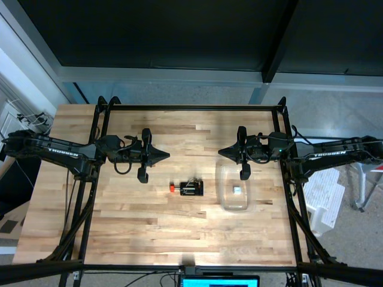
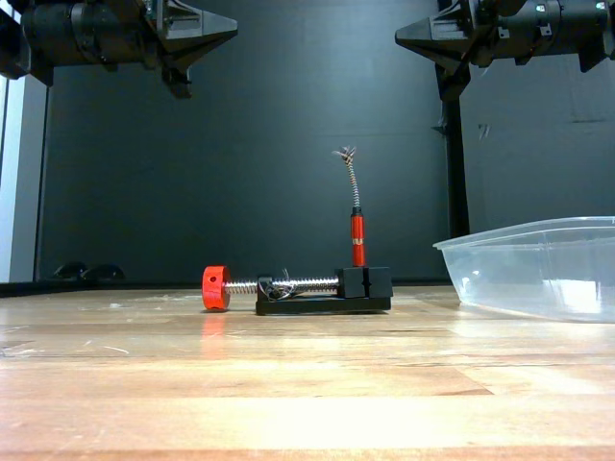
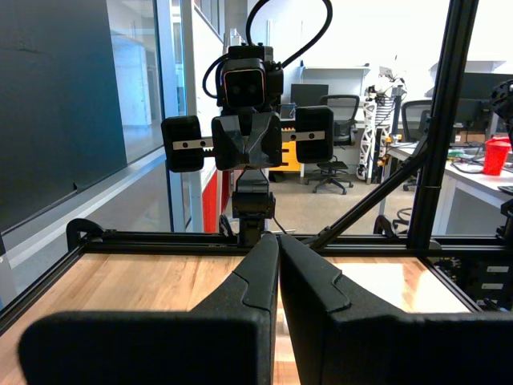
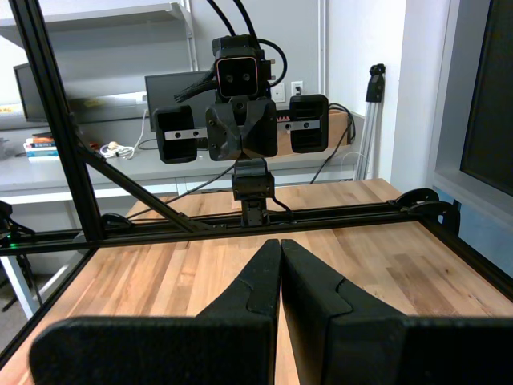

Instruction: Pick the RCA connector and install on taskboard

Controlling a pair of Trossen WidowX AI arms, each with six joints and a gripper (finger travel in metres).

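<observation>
The left gripper [image 1: 165, 156] and right gripper [image 1: 221, 152] hang pinched shut, tips facing each other above the table [image 1: 119, 227]. Below, between them, the taskboard [image 1: 191, 188] sits near a clear tray [image 1: 233, 205]. The RCA connector I can't pick out.

Black taskboard [image 1: 193, 189], red-orange knob [image 1: 172, 188]

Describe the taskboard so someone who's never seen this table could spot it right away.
Over the wooden table, the left gripper and right gripper hang shut, tips facing each other. Just nearer the camera than that gap sits the taskboard, beside the clear plastic tray. Unlike the tray, it is a small black block with a red-orange knob.
</observation>
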